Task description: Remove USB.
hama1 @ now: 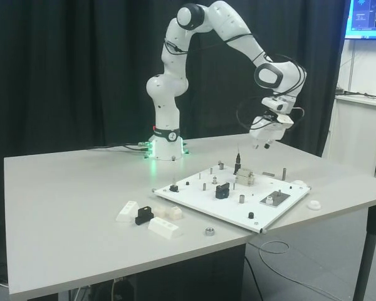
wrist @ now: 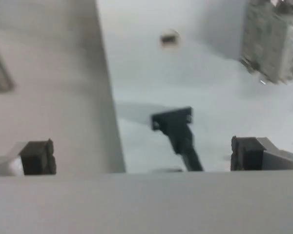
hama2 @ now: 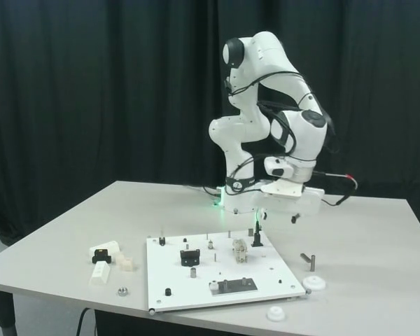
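The claw (wrist: 141, 158) hangs spread and empty above the USB plug (wrist: 175, 127); descending off-centre, one finger could strike the plug or the white board (hama1: 229, 197).

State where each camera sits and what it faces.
Wrist view: on the arm's wrist, looking down past two black fingertips at the USB plug.
First room view: off one table corner, facing the arm and white board.
Second room view: off another side, facing the same arm and board.
All three show the plug.
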`<state>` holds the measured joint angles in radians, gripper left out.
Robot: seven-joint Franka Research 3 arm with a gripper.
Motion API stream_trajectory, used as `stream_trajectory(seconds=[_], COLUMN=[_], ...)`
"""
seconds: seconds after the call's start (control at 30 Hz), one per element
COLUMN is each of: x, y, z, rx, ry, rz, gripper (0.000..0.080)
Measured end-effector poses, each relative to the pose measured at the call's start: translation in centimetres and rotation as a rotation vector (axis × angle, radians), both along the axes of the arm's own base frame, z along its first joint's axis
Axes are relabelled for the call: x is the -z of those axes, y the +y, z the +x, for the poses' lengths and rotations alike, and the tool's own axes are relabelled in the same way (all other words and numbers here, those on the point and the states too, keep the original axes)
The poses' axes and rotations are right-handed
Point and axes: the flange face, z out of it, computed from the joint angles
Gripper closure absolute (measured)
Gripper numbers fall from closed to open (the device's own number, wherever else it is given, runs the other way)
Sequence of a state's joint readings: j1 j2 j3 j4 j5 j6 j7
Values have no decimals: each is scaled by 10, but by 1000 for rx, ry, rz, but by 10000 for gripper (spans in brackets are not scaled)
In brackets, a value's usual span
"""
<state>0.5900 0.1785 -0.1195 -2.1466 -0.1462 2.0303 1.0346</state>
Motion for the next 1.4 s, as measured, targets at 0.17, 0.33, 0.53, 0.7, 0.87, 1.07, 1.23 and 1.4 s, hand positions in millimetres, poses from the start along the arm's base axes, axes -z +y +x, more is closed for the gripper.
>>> stream_trajectory(seconds=[0.17, 0.33, 0.53, 0.7, 0.87, 1.07, 1.23, 1.4], x=[-4, -5, -5, -1, 6, 15, 20, 23], y=[-23, -44, -61, -69, -72, -73, -73, -73], z=[-5, -11, -17, -23, -31, -39, -43, -45], rx=[-12, -20, -37, -49, -55, -63, -68, -71], ry=[27, 45, 48, 42, 36, 27, 22, 14], rz=[3, 14, 35, 50, 59, 69, 74, 79], gripper=[3, 3, 3, 3, 3, 3, 3, 3])
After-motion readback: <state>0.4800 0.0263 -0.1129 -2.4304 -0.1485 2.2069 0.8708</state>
